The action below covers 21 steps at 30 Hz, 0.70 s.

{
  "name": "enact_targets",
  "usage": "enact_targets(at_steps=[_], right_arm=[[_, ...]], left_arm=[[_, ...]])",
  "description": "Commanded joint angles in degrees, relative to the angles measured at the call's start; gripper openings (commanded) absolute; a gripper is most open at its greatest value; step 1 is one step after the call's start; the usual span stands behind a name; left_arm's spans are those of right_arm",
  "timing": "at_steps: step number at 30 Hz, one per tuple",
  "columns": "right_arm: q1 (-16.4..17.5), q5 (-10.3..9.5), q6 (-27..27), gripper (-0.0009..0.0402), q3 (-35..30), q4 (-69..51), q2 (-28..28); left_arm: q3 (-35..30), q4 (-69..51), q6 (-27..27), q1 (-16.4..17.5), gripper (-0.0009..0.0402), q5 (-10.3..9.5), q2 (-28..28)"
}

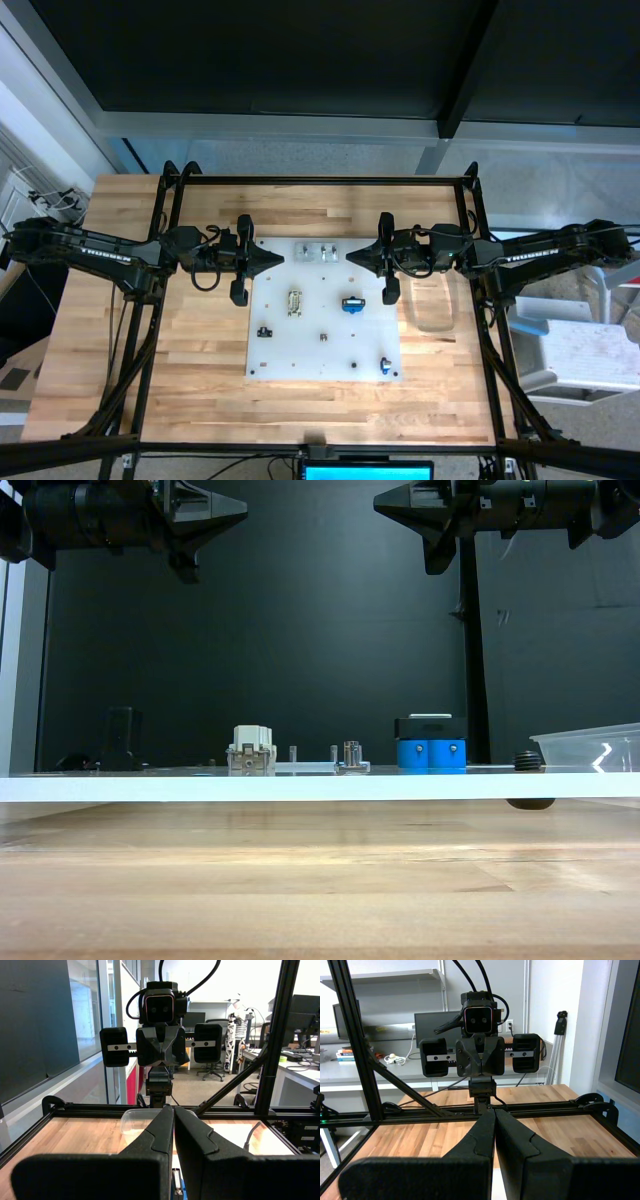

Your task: Remove the rj45 connector and place it in the container

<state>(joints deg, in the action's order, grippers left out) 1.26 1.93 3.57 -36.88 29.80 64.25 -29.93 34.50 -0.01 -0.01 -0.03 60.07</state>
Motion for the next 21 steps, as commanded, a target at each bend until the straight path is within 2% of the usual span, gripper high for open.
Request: enact_targets(at_steps=[1, 8, 13, 21], right_arm=[[0.02, -0.04, 0.02, 0.0000, 0.00, 0.04, 0.02], [0.02, -0.07, 0.00, 0.0000, 0.00, 0.04, 0.02], [0.04, -1.51, 2.36, 0.0000, -0.35, -0.81, 0.02], [0.17, -1.51, 2.49, 0.0000, -9.01, -25.92, 0.02]], left_arm=[[-0.02, 0.02, 0.00, 0.00, 0.0001, 0.00, 0.04], [-0.02, 0.02, 0.00, 0.00, 0.0001, 0.00, 0.02], [-0.02, 0.02, 0.00, 0.02, 0.0001, 0.00, 0.02], [-0.02, 0.02, 0.00, 0.02, 0.0001, 0.00, 0.02]])
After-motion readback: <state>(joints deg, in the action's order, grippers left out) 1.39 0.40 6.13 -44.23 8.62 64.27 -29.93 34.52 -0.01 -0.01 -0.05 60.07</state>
